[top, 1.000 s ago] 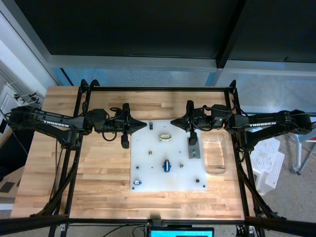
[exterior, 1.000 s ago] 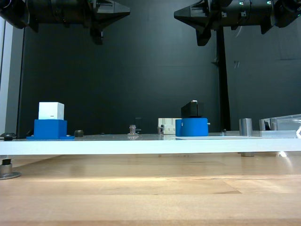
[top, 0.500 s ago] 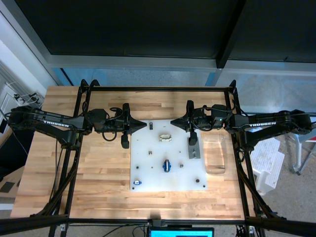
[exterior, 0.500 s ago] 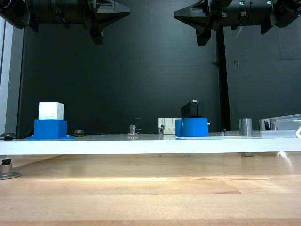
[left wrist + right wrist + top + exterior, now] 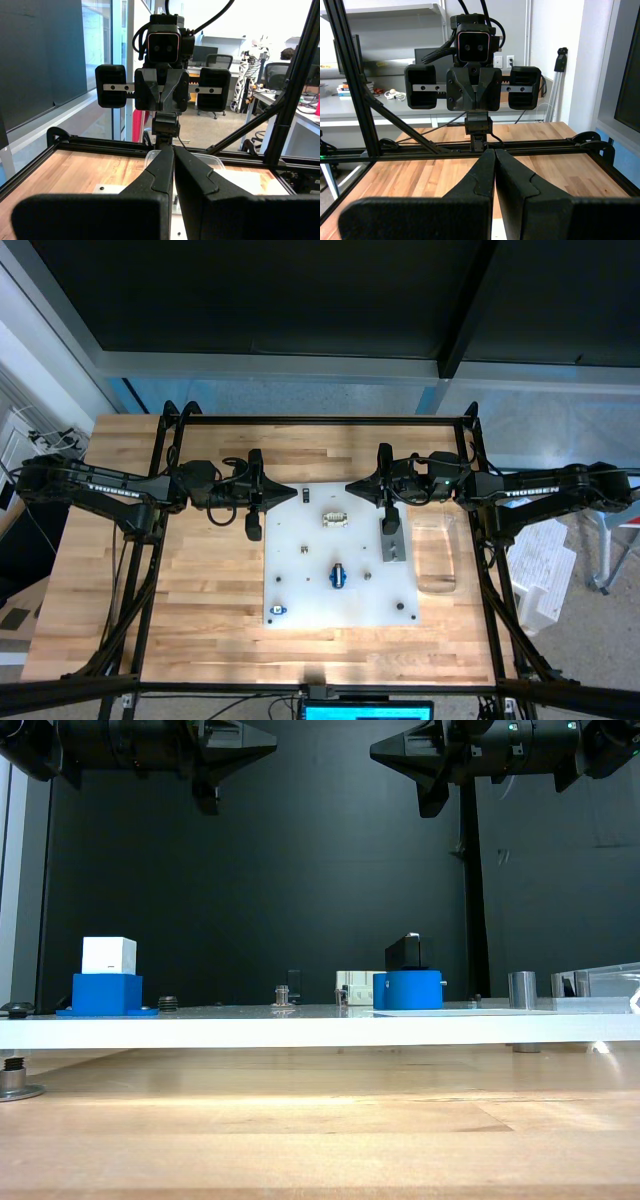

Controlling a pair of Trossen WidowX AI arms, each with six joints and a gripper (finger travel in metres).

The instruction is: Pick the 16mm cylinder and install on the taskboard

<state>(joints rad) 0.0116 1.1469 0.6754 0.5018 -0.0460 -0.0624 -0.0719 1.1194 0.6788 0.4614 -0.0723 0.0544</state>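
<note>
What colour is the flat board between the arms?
The board is white, best in high view. Left end effector and right end effector hover shut above it.

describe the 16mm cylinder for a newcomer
On the white square taskboard, with the shut left gripper and right gripper high above its far side, find the central blue connector. Right of it stands the 16mm cylinder: tiny, round, silver-grey, unlike the rectangular grey block behind.

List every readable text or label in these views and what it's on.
"TROSSEN": white lettering on the left arm.
"TROSSEN": the same on the right arm.
Papers beside the table and the screen at the near edge: print too small to read.
Taskboard: no readable marks.
Left gripper and right gripper, both shut, high above the taskboard's far part: no labels.
</note>
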